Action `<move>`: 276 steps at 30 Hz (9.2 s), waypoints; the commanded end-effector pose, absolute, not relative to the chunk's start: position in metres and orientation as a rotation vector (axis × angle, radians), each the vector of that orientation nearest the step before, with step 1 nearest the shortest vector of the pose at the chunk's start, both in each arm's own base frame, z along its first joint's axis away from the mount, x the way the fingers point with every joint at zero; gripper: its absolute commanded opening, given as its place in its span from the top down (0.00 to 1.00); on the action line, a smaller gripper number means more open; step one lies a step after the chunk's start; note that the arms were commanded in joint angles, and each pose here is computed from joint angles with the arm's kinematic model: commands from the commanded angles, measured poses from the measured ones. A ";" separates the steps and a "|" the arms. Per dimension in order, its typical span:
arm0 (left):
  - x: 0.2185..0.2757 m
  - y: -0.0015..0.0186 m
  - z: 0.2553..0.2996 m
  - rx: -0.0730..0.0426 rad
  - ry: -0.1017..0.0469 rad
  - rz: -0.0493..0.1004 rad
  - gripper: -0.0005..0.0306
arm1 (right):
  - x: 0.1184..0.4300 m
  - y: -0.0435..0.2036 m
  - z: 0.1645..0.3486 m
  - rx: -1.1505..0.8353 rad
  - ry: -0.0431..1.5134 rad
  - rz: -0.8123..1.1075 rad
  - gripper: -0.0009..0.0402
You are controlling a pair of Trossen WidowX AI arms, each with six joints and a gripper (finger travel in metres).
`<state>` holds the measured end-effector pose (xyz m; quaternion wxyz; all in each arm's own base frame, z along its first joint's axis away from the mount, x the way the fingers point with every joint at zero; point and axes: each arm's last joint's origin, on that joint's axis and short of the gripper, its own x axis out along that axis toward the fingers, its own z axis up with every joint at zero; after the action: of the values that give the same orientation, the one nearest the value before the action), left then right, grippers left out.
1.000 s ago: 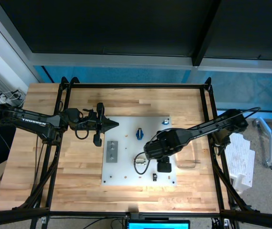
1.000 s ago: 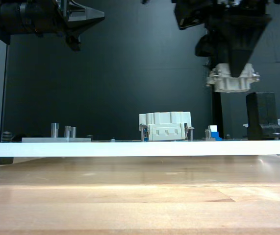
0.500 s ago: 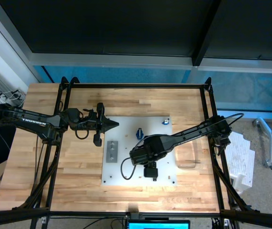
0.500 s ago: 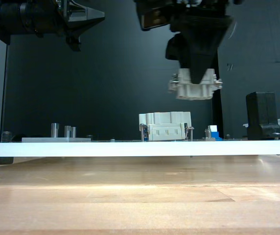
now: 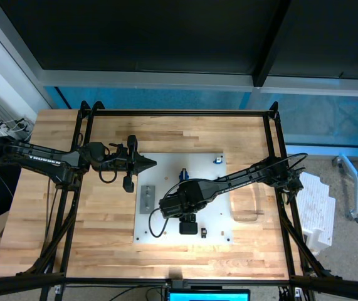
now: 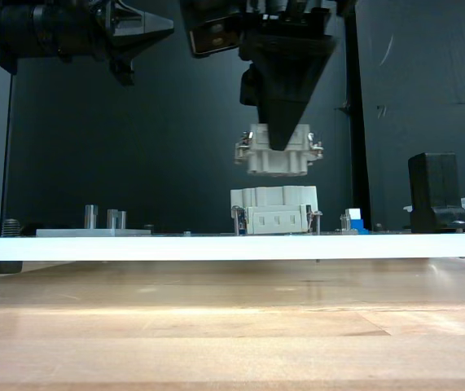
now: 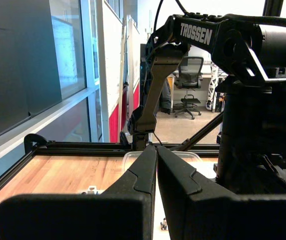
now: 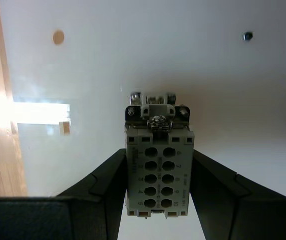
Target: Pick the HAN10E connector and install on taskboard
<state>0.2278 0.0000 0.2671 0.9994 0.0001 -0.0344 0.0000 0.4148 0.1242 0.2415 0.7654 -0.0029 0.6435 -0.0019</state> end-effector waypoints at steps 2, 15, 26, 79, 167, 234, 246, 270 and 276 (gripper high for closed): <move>0.2279 0.0000 0.2671 0.000 -0.069 0.000 0.98 | 0.416 0.124 0.236 -0.017 1.419 -0.002 0.88; 0.2279 0.0000 0.2671 0.000 -0.069 0.000 0.98 | 0.420 0.124 0.226 -0.015 1.430 -0.004 0.88; 0.2279 0.0000 0.2671 0.000 -0.069 0.000 0.98 | 0.423 0.120 0.226 -0.006 1.417 -0.009 0.88; 0.2279 0.0000 0.2671 0.000 -0.069 0.000 0.98 | 0.420 0.120 0.212 0.006 1.391 0.031 0.79; 0.2279 0.0000 0.2671 0.000 -0.069 0.000 0.98 | 0.301 0.024 0.328 0.021 0.858 -0.043 0.69; 0.2279 0.0000 0.2671 0.000 -0.069 0.000 0.98 | 0.228 -0.007 0.283 0.113 -0.008 -0.014 0.98; 0.2279 0.0000 0.2671 0.000 -0.069 0.000 0.98 | 0.228 -0.006 0.282 0.114 -0.004 -0.010 0.98; 0.2279 0.0000 0.2671 0.000 -0.069 0.000 0.98 | 0.228 -0.006 0.282 0.124 -0.004 -0.009 0.98; 0.2279 0.0000 0.2671 0.000 -0.069 0.000 0.98 | 0.228 -0.006 0.282 0.123 -0.002 -0.009 0.98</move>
<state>0.2279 0.0000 0.2672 0.9994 0.0001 -0.0346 0.0002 0.2275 -0.0059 0.2820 0.9981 0.0622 -0.0013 -0.0043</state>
